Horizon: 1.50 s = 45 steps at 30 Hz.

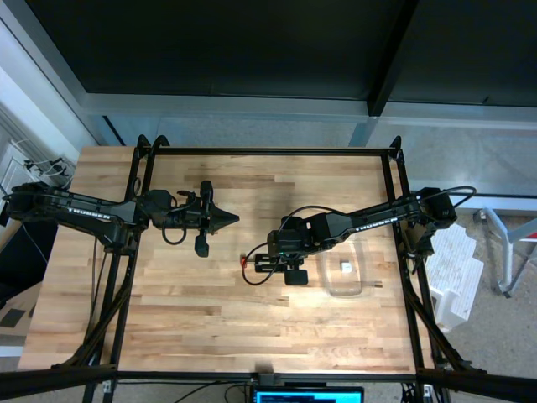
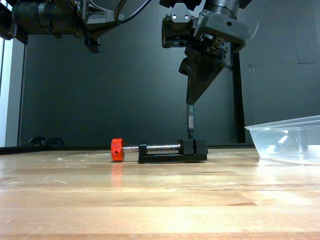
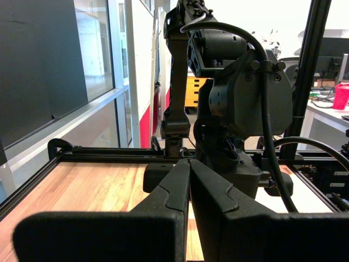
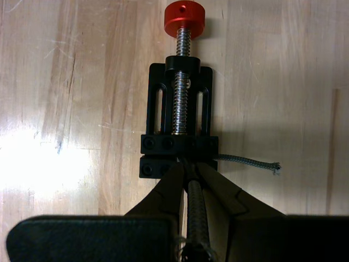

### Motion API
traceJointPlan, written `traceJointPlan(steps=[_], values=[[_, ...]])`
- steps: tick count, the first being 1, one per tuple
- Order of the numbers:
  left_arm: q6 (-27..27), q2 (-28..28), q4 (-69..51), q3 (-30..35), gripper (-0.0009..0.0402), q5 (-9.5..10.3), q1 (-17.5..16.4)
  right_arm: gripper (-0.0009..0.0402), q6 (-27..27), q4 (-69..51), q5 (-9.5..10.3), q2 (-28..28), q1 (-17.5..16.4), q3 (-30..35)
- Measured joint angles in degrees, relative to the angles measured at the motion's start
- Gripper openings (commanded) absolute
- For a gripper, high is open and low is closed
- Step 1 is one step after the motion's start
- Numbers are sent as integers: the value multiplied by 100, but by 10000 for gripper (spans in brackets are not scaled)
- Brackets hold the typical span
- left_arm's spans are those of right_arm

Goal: Remove the USB-C connector from taskboard and place in the container

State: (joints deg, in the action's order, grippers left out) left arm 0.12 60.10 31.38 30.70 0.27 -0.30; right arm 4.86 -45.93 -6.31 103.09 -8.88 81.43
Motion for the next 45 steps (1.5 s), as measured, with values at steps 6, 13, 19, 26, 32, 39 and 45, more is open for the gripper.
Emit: traceJointPlan(steps=[6, 13, 19, 26, 32, 39, 45], values=[[-2, 0, -2, -2, 0, 0, 0, 0, -28, -4, -42, -114, 0, 20], [-2, 0, 0, 0, 0, 0, 0, 0, -92, -186, -50, -125, 4, 195], [-2, 0, 0, 0, 0, 0, 0, 0, -92, -304, -33, -136, 2, 291], [0, 0, -2, 0, 0, 0, 0, 0, -87, -315, -13, -243, 2, 223], [-2, 0, 0, -2, 0, 0, 0, 0, 72, -372, -9, -671, -31, -83], [-2, 0, 0, -2, 0, 0, 0, 0, 85, -474, 7, -1300, -103, -634], [0, 0, -2, -2, 0, -2, 0, 0, 90, -643, 7, -1849, -136, -1180]])
